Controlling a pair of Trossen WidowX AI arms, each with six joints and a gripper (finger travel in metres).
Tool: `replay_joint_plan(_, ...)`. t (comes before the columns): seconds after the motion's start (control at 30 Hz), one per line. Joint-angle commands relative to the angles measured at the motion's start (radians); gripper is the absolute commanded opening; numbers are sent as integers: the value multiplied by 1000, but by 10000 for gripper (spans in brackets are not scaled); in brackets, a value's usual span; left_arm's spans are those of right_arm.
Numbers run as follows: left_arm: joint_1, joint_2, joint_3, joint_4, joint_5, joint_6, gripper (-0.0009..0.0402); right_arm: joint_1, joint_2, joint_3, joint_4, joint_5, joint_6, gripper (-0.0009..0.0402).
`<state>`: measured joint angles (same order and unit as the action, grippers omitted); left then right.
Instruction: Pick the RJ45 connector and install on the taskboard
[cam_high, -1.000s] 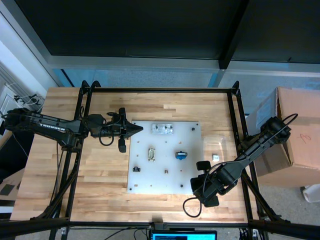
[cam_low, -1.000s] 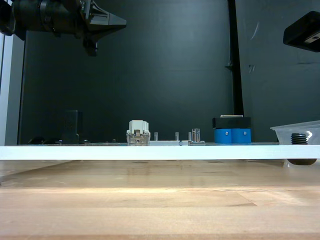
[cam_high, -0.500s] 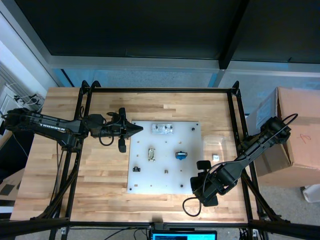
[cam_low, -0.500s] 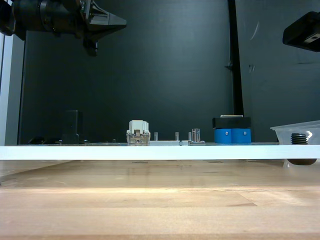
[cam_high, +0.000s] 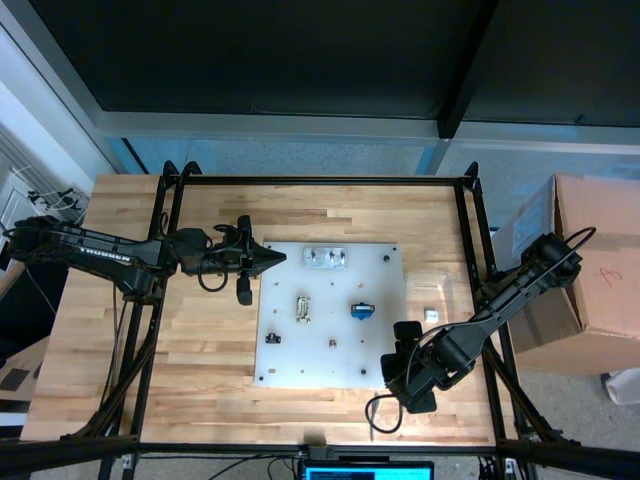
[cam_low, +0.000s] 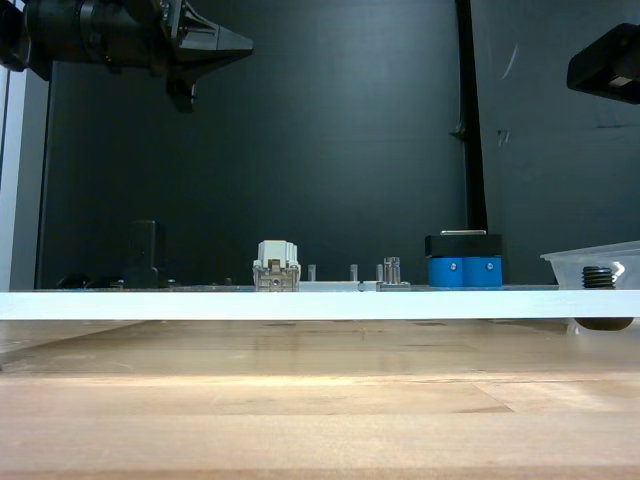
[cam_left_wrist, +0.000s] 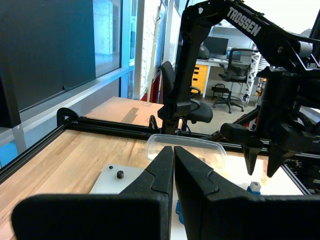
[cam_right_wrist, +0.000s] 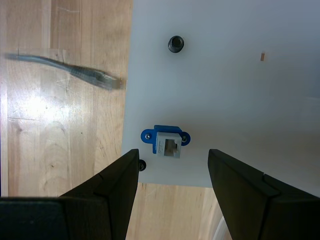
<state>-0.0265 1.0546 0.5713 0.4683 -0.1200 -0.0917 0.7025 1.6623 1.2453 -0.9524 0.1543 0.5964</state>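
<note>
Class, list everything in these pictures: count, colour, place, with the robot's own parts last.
task board: one, white, on wooden table.
RJ45 connector: one, clear, on grey cable, lying free on table beside board.
jack mount: one, blue-and-white, near a board corner.
block: one, blue-and-black, mid-board.
tray: one, clear, right of board.
box: one, brown cardboard, past table's right edge.
left hand: shut, empty, raised over board's far-left corner.
right hand: open, empty, above the jack mount.
</note>
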Motion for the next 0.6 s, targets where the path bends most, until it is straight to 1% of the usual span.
replay_joint_plan(0.03,0,0,0,0,0,0,0,0,0,0,2,0,0,192)
replay_joint_plan(0.17,0,0,0,0,0,0,0,4,0,1,20,-3,0,192)
replay_joint_plan(0.23,0,0,0,0,0,0,0,11,3,5,32,-13,5,192)
replay_joint_plan(0.3,0,0,0,0,0,0,0,17,19,23,28,-24,15,192)
replay_joint_plan(0.4,0,0,0,0,0,0,0,37,51,60,31,-24,3,192)
replay_joint_plan(0.47,0,0,0,0,0,0,0,53,82,95,32,-24,-71,192)
replay_joint_plan(0.6,0,0,0,0,0,0,0,80,149,166,31,-24,-316,192)
